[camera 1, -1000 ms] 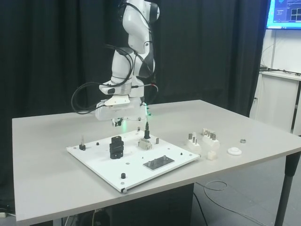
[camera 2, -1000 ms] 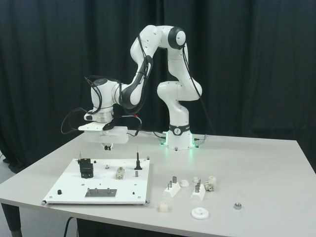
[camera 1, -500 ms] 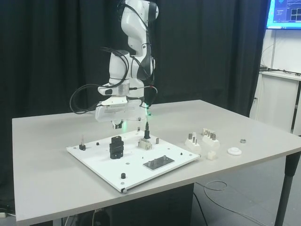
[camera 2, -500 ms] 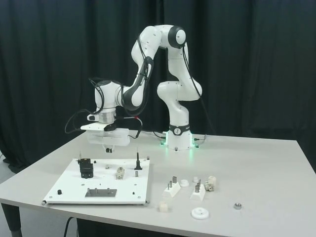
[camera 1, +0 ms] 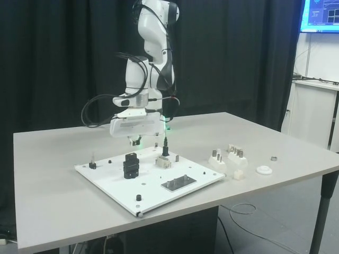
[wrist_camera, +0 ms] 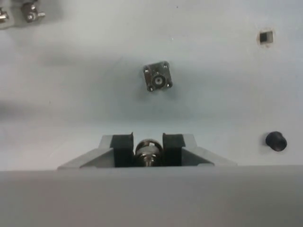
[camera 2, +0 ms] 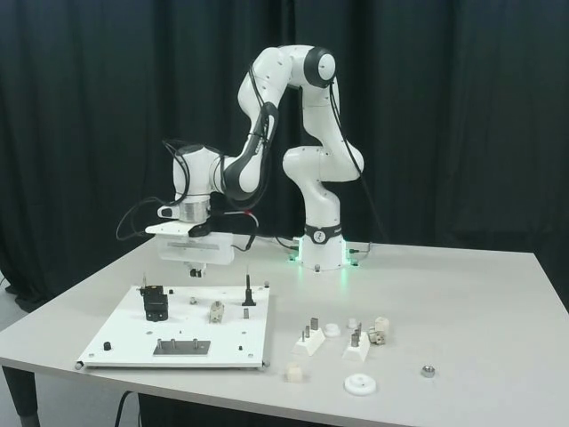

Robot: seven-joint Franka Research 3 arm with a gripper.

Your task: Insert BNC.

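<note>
In the wrist view my gripper is shut on the BNC plug, a grey metal barrel held between two black fingers. The BNC socket, a small square metal flange with a round centre, sits on the white board a short way ahead of the plug, with a gap between them. In the room views the gripper hangs above the back left part of the white board, not touching it.
On the board stand a black block, a black upright peg, a grey metal plate and a black knob. White fixtures, a white gear and a nut lie to the right of the board.
The hand has shifted slightly to the right above the board's back part, with the plug still held. Nothing on the board has moved.
</note>
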